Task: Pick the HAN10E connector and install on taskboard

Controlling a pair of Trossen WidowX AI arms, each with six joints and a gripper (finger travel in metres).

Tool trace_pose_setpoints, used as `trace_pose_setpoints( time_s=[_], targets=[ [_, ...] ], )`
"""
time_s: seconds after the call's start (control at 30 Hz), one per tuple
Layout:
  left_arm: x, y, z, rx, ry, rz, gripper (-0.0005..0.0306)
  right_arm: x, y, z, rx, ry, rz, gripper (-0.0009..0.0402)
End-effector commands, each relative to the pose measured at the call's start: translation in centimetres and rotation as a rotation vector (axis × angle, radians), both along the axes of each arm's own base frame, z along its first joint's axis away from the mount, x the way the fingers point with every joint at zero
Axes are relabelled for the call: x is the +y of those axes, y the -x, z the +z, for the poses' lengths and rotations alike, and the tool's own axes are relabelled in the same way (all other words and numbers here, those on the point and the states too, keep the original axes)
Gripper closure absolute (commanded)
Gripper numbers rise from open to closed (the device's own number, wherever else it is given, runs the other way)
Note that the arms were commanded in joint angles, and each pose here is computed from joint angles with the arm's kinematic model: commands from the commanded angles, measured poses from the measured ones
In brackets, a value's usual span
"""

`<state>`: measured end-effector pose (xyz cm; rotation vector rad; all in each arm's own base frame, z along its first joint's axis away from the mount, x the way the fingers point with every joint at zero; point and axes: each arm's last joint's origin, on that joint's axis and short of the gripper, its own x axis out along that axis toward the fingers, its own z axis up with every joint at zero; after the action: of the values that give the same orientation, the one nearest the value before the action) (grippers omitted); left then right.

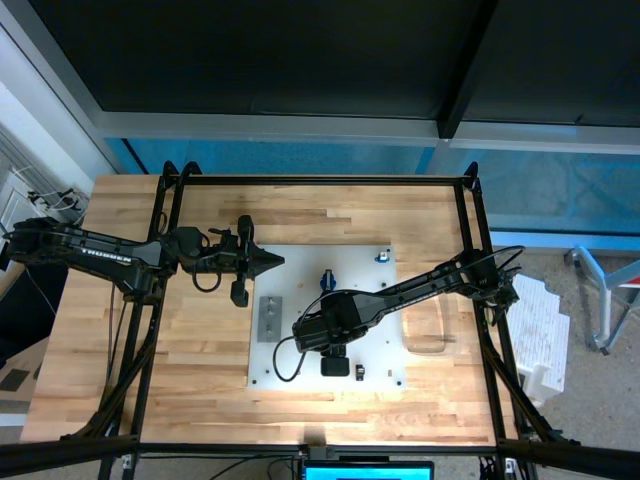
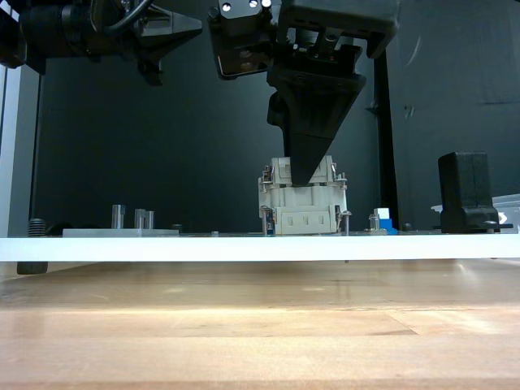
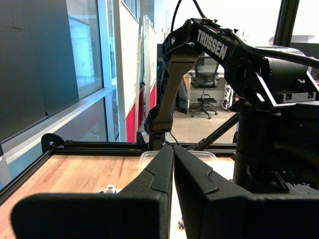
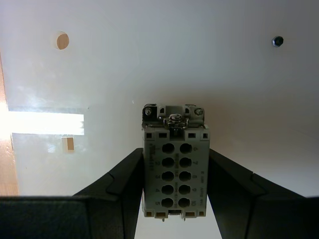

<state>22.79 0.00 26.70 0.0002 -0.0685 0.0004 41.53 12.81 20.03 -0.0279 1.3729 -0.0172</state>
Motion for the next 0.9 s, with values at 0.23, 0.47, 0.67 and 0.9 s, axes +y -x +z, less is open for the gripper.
trace_pose_setpoints(
  time_s=[0.23, 0.47, 0.67, 0.9],
  targets=[
    [0.0, 0.0, 0.0, -0.001, 0.000, 0.000, 0.0300, 0.0, 0.0, -0.2, 0.005, -0.001, -0.009, 0.0361],
    [0.0, 0.0, 0.0, 0.000, 0.000, 0.000, 0.0300, 0.0, 0.2, 0.6, -0.012, -0.016, -0.014, 0.0304],
    [0.0, 0.0, 0.0, -0.001, 0.000, 0.000, 0.0300, 0.0, 0.3, 1.3, -0.032, -0.023, -0.014, 0.0219],
    [0.0, 0.0, 0.0, 0.000, 0.000, 0.000, 0.0300, -0.1, 0.7, 2.4, -0.055, -0.029, -0.013, 0.0096]
  ],
)
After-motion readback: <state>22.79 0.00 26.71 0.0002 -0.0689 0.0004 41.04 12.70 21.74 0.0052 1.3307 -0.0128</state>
